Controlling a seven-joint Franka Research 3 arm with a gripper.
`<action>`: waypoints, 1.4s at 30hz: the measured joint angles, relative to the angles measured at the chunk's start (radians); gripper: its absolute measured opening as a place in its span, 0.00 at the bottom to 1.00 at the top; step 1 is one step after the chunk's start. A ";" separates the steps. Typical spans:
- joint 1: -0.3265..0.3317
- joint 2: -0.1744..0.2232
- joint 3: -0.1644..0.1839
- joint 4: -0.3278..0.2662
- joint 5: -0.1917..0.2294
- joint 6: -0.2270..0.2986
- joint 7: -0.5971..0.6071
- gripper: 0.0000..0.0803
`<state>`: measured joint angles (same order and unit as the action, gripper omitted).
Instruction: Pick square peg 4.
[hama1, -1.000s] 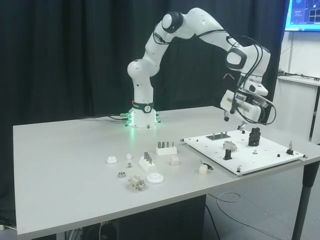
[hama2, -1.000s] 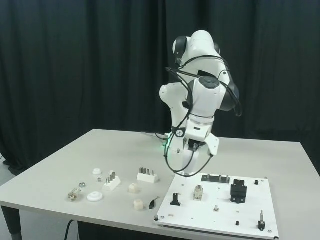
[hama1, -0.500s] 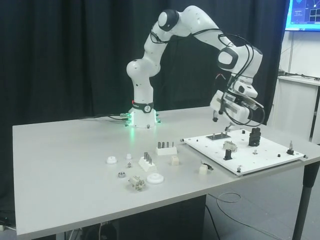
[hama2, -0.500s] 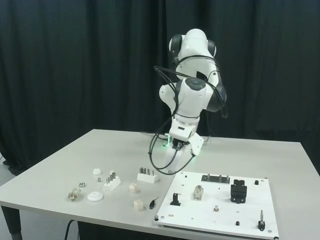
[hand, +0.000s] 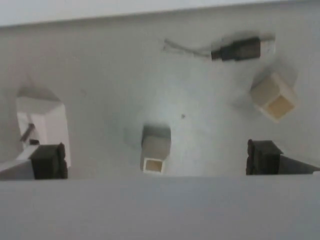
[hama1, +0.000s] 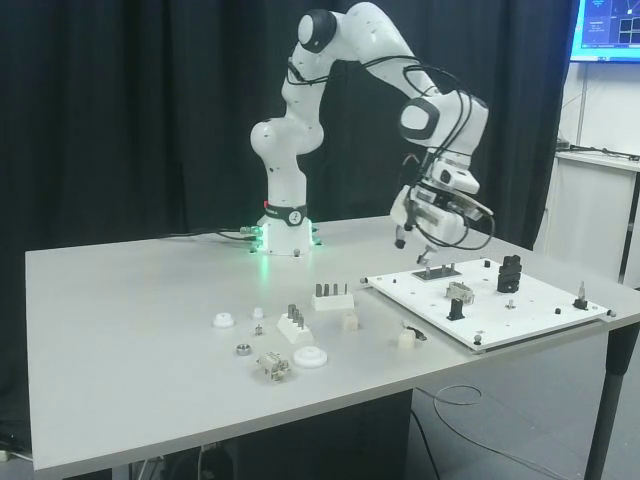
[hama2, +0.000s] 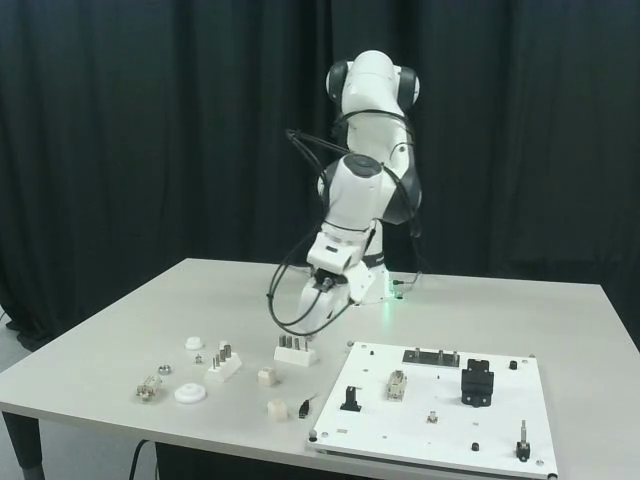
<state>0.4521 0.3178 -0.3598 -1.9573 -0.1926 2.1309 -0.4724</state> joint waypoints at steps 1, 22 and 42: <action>-0.014 -0.010 0.009 -0.016 -0.008 0.016 0.000 1.00; -0.196 -0.115 0.090 -0.230 -0.075 0.226 -0.002 1.00; -0.336 -0.133 0.088 -0.354 -0.156 0.367 -0.025 1.00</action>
<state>0.1165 0.1847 -0.2717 -2.3113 -0.3482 2.4977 -0.4971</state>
